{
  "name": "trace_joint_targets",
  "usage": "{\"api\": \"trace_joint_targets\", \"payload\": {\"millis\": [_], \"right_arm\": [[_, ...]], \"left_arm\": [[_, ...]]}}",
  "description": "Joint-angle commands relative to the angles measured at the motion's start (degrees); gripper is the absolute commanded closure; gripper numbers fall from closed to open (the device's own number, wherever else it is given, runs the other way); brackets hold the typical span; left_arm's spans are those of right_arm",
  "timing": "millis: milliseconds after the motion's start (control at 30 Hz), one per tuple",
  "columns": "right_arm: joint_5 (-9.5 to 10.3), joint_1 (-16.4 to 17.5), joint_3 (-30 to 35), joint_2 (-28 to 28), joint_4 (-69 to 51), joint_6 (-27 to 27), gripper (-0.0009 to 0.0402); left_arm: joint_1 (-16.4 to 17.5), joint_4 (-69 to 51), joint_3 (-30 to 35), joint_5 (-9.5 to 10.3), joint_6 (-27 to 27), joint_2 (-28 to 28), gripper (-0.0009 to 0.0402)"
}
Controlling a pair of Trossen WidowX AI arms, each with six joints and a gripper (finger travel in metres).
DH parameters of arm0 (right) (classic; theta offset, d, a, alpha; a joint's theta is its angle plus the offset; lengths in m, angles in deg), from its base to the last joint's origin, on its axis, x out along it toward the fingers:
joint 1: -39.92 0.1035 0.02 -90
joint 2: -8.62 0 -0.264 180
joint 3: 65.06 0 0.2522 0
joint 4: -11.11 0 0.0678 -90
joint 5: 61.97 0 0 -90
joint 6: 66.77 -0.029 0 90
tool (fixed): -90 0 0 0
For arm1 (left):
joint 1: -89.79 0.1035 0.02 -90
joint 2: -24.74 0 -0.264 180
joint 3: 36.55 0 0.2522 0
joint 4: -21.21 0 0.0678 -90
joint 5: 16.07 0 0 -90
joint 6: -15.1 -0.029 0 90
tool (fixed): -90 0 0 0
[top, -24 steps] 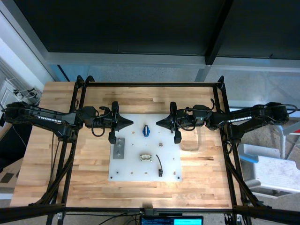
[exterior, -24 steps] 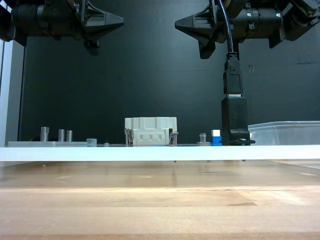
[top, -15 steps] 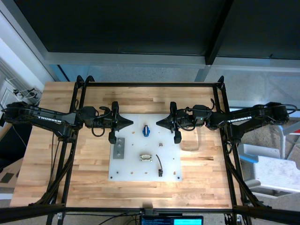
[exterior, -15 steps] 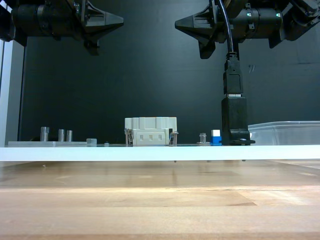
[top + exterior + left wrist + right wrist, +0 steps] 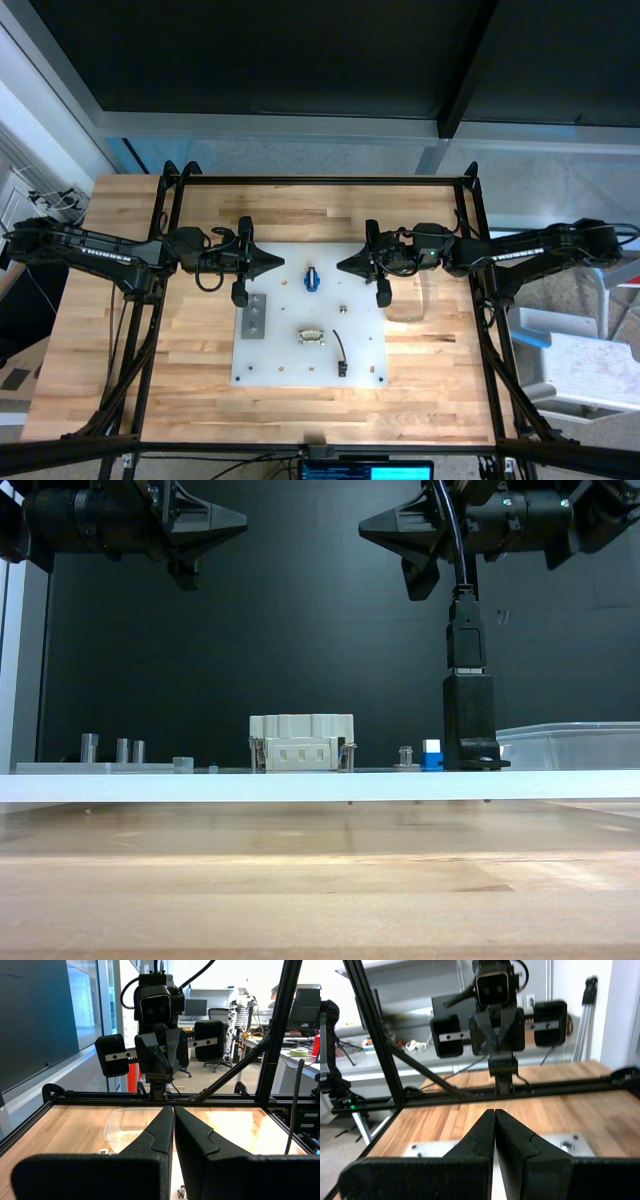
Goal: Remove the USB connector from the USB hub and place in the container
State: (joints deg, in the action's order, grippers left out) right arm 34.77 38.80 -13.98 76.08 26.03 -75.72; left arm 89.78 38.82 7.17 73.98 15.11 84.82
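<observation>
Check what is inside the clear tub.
Nothing shows in the tub; the right arm covers its far part. The cable sits plugged into its block. Left hand and right hand, both shut, hang above the board.

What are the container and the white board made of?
The container looks like clear plastic: see-through walls. The board is matte white, probably plastic sheet. The left gripper and right gripper hover shut above the board.

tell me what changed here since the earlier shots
The right claw, shut and empty, drew back slightly to the right. The left claw stayed shut up high, the thin black USB connector stayed plugged upright in the small black USB hub, and the clear plastic container did not move.
</observation>
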Motion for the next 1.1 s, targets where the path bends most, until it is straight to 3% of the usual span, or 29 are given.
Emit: {"api": "trace_joint_targets", "payload": {"millis": [33,333,433,633,900,1100], "right_arm": [[-0.07,0.17,2.97,-2.05,-9.81,-1.33,0.0393],[-0.81,3.67,15.72,-2.95,-43.98,-0.52,0.0393],[-3.87,6.01,19.56,-2.67,-51.43,-0.61,0.0393],[-12.83,11.67,26.23,-1.42,-62.99,-1.36,0.0393],[-16.35,17.25,31.74,1.70,-71.67,-6.71,0.0393],[-16.85,21.90,33.46,4.96,-73.88,-10.36,0.0376]], "left_arm": [[0.00,0.02,0.00,-0.02,-0.02,0.02,0.0392],[0.02,0.02,0.00,-0.02,-0.02,0.02,0.0392],[0.02,0.02,0.00,-0.02,-0.02,0.02,0.0392],[0.00,0.04,0.00,-0.02,-0.02,0.02,0.0392],[0.00,0.04,0.00,-0.02,-0.02,0.02,0.0392],[0.00,0.02,0.00,-0.02,-0.02,0.02,0.0392]]}}
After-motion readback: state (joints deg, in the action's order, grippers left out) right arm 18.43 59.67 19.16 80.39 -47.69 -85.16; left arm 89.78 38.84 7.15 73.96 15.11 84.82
